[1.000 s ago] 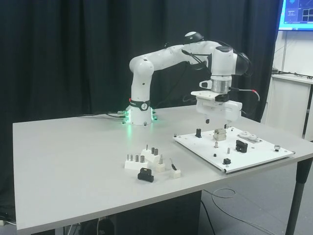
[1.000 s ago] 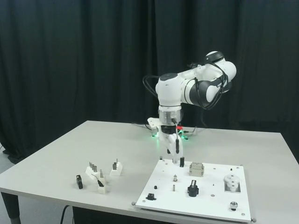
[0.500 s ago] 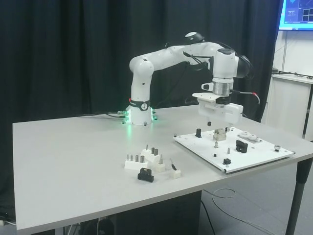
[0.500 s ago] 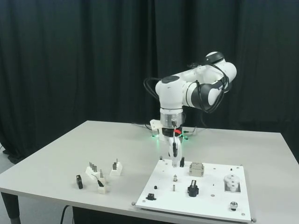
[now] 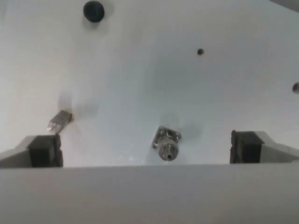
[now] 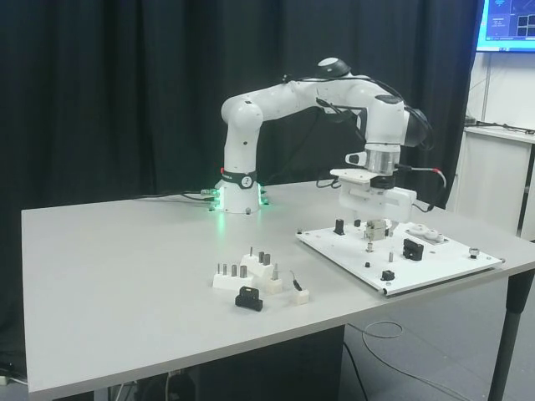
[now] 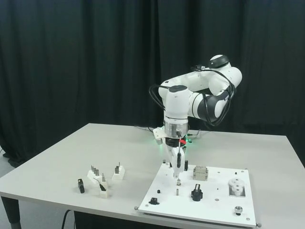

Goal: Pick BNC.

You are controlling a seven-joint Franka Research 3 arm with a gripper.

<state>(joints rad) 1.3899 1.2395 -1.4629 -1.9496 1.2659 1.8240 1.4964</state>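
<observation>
Hovering over white board (image 6: pixel 435 263), tool (image 5: pixel 145 150) spread wide (empty), BNC (image 5: pixel 166 143) between fingertips

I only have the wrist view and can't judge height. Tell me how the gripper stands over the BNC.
Observer: In the second room view the gripper hangs right above the BNC, with a gap between them.
Operator: Report what else stands near it on the board.
Observer: A grey block connector stands beside the BNC on the white board, apart from the gripper in that view.
</observation>
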